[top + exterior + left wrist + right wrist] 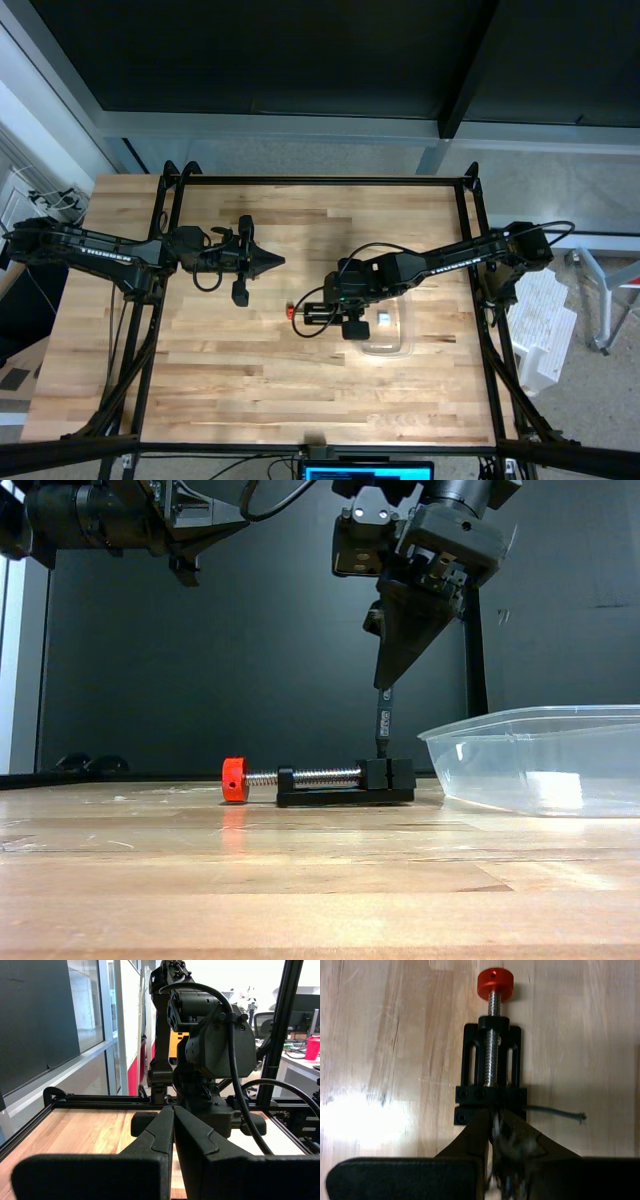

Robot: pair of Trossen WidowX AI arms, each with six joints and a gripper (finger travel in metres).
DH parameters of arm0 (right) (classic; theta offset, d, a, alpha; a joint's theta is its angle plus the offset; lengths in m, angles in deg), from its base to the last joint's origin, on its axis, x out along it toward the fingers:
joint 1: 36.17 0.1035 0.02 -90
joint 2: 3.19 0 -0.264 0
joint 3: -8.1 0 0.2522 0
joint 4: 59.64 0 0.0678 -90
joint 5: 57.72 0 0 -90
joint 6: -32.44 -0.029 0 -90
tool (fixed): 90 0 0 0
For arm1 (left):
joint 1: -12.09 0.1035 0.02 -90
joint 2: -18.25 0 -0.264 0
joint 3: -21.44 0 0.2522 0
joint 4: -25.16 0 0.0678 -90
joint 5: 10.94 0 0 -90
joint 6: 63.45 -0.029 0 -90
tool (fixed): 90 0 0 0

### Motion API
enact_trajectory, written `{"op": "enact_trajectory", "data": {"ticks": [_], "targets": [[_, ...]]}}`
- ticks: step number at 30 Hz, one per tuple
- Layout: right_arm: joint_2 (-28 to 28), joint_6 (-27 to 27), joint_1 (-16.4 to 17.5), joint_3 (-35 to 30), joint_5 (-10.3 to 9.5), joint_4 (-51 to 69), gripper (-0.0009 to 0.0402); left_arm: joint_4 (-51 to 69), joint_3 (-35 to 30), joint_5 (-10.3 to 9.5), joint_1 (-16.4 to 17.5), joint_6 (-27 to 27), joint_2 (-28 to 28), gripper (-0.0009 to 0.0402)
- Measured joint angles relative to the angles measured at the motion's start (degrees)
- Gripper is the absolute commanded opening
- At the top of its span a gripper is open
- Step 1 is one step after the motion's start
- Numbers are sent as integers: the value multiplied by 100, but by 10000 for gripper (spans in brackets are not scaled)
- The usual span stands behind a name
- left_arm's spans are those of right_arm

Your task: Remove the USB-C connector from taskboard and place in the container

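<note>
The taskboard (345, 780) is a small black vise with a red-orange knob (233, 779), lying on the wooden table (250, 380); it also shows as the taskboard (312, 313) and the taskboard (490, 1095). My right gripper (384, 687) points straight down over its clamp end, shut on the USB-C connector (383, 723). This slim black plug hangs upright, its lower end at the top of the clamp; I cannot tell whether it is still seated. The clear container (540, 765) stands just right of the taskboard. My left gripper (272, 262) hovers shut, away to the left, holding nothing.
A small pale grey square piece (384, 319) lies inside the container (388, 342). A thin grey wire (555, 1111) lies on the wood beside the clamp end. Black frame rails (320, 181) border the table.
</note>
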Motion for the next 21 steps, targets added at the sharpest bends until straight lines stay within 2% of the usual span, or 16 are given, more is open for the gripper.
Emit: {"op": "enact_trajectory", "data": {"ticks": [12,21], "targets": [[-378,7,13,-201,-15,345,0,0,0,0,0,-2,0,0],[-763,7,122,87,-11,715,0,0,0,0,0,-2,0,0]]}}
